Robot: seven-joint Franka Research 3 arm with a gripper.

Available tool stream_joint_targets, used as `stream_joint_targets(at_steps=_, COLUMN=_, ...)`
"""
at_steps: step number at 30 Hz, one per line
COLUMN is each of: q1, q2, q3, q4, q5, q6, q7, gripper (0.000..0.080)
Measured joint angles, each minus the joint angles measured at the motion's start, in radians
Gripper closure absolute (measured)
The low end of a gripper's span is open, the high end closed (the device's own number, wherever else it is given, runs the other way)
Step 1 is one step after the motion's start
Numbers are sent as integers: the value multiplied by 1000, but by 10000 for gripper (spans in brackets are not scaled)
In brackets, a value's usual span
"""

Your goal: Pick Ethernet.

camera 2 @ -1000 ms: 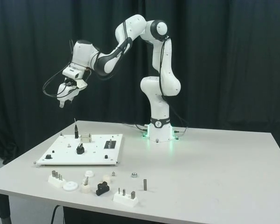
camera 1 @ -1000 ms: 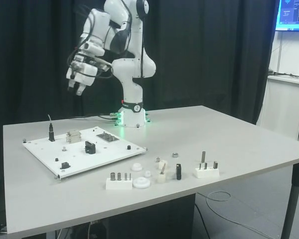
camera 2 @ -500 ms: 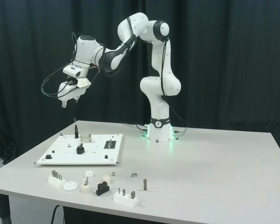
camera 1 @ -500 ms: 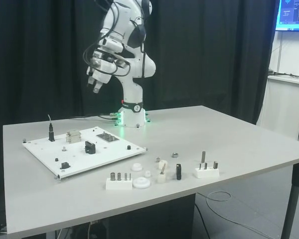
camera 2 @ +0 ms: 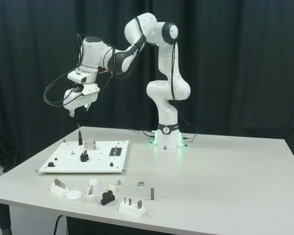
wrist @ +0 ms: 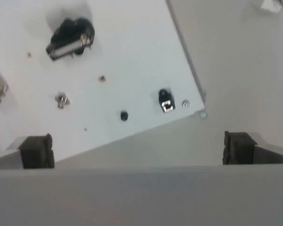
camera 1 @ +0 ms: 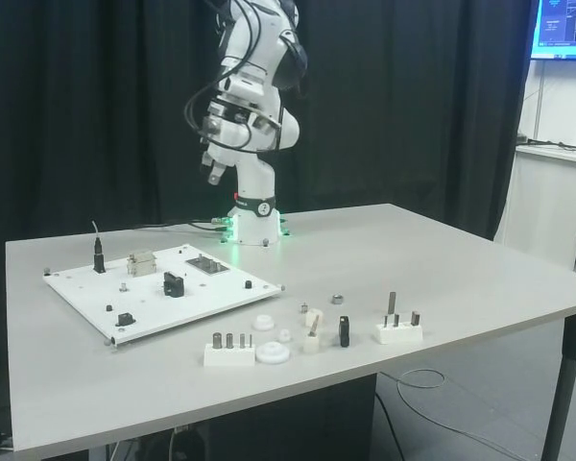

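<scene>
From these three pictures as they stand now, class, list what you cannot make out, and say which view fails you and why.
- Claw: second room view, too small to tell whether it holds anything.
- Black part near the white board's corner: wrist view, too blurred to confirm it is the Ethernet piece.
- Pegs in the white block: first room view, too small to identify.
- Small white piece: wrist view, cut off by the edge.
</scene>
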Motion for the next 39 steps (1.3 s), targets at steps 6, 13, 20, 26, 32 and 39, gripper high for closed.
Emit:
stream_joint_targets(at_steps=6, q1=37, q2=22, q3=1, q4=34, q5=51, q6=-42, q7=37, gripper=3)
stream_joint_targets(at_steps=13, q1=82, q2=40, q3=2, q4=66, q5=98, q6=-92, q7=76, gripper=3)
stream_joint_targets(at_steps=20, q1=121, q2=54, q3=6, q4=90, q5=137, q6=-134, q7=151, gripper=3)
stream_joint_targets(at_steps=26, q1=148, q2=60, q3=15, q4=100, q5=168, q6=-157, q7=235, gripper=3)
stream_joint_targets(at_steps=32, q1=168, q2=68, q3=32, q4=109, q5=198, q6=-168, q7=337, gripper=3)
stream_joint_targets(at_steps=39, q1=187, q2=87, q3=51, q4=115, q5=229, q6=-171, q7=533, gripper=3)
